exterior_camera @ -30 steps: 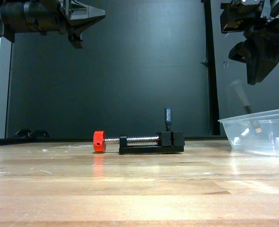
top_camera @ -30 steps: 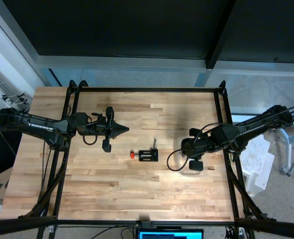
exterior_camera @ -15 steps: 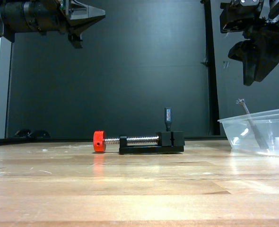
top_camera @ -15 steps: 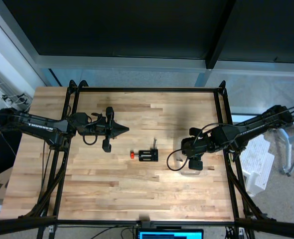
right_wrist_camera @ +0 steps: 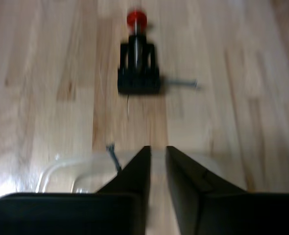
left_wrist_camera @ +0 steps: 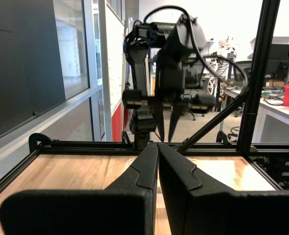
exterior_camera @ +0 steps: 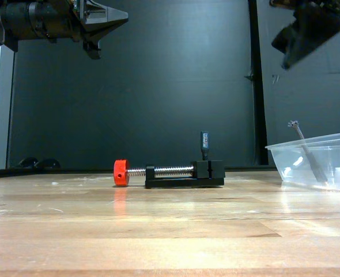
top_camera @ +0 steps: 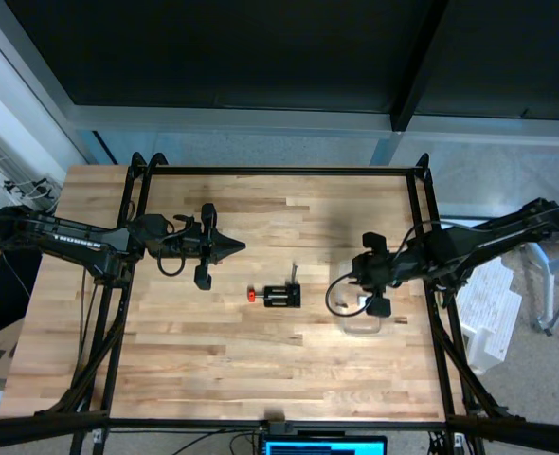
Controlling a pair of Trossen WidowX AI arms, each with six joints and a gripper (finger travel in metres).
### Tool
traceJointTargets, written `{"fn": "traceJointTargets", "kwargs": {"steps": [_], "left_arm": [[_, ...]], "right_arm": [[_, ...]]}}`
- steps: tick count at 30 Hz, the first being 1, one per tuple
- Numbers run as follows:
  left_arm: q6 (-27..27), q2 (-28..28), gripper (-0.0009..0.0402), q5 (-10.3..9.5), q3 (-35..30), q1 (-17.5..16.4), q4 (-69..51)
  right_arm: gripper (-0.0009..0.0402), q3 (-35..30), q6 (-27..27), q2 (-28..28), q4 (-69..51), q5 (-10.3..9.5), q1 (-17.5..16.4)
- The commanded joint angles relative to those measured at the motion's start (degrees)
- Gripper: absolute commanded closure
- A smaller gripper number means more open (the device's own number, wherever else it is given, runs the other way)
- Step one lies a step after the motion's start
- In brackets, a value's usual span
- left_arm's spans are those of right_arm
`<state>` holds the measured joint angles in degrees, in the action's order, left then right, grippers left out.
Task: Remove the USB-C connector from taskboard and place in the container
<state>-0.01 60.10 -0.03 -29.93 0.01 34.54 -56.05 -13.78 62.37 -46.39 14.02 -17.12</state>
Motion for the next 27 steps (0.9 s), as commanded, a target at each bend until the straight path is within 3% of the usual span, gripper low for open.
{"fn": "traceJointTargets", "kwargs": {"steps": [1, 10, 19, 25, 27], "left_arm": [[0.0, 0.0, 0.0393, 0.0, 0.0, 0.0, 0.0], [0.0, 0.0, 0.0393, 0.0, 0.0, 0.0, 0.0], [0.0, 0.0, 0.0393, 0.0, 0.0, 0.0, 0.0], [0.0, 0.0, 0.0393, 0.0, 0.0, 0.0, 0.0], [0.0, 0.0, 0.0393, 0.0, 0.0, 0.0, 0.0]], "right_arm": [[0.0392, 0.0, 2.4, -1.6, 2.5, 0.04, 1.5], [0.0392, 1.9, 6.7, -5.7, 11.7, -0.02, 4.5], [0.0393, 11.1, 6.5, -13.6, 26.0, -0.11, 7.3], [0.0393, 15.3, 7.3, -16.7, 33.2, -0.79, 8.0], [0.0393, 16.9, 8.0, -17.5, 36.1, -2.78, 8.6]]}}
